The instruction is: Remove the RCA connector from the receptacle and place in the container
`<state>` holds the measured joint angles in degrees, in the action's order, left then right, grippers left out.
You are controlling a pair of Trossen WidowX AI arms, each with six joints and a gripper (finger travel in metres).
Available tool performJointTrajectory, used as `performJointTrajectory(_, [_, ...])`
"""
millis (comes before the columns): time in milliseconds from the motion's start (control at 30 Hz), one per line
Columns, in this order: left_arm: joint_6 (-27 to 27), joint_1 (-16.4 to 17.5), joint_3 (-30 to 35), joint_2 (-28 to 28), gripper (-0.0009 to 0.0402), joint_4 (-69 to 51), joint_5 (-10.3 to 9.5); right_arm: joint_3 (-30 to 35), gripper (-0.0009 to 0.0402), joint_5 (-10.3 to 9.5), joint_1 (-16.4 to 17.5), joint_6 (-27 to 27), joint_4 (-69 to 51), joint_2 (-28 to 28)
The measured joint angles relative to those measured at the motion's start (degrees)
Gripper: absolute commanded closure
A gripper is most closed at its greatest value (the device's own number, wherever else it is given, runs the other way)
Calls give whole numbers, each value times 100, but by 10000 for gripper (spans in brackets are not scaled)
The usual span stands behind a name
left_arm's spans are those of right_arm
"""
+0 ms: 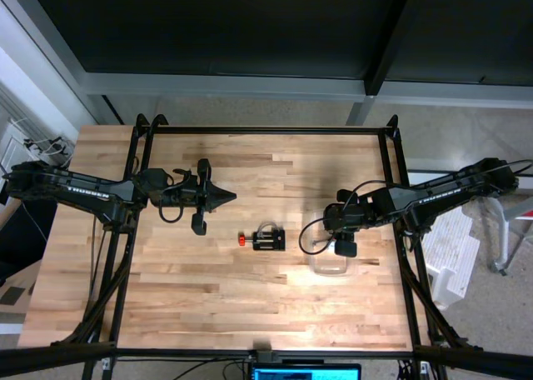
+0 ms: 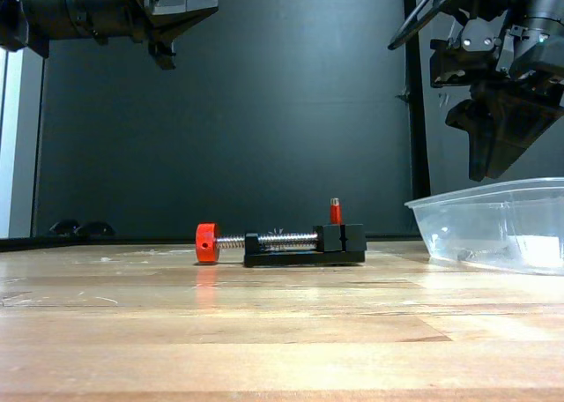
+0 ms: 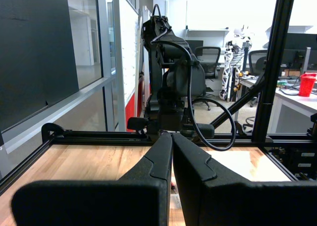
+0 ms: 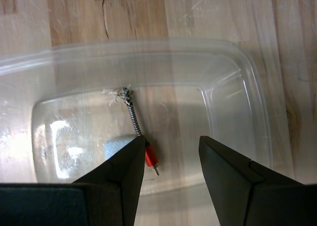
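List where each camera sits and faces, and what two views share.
High: above the near edge, looking down on the table; shut left claw left of the block, right claw over the tub.
Low: table height, level; block, tub, both claws above.
Left wrist: along its claw toward the right arm.
Right wrist: down between open fingers into the tub; connector inside.
High and low share the block.

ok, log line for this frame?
right gripper open above container | RCA connector lying in container | left gripper shut, raised at left | receptacle on table
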<state>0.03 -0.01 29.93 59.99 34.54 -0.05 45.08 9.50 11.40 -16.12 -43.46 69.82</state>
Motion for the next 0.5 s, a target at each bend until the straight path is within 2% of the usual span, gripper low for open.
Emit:
performJointTrajectory(200, [0, 0, 2, 0, 393, 0, 0, 170, 261, -26, 0, 4, -26, 0])
performJointTrajectory(300, [-2, 0, 0, 0, 393, 0, 2, 369, 271, -177, -2, 39, -31, 0])
performJointTrajectory(367, [-2, 0, 2, 0, 393, 0, 0, 535, 279, -203, -2, 59, -35, 0])
performJointTrajectory(500, [-2, 0, 0, 0, 393, 0, 2, 879, 301, -197, -13, 203, -35, 0])
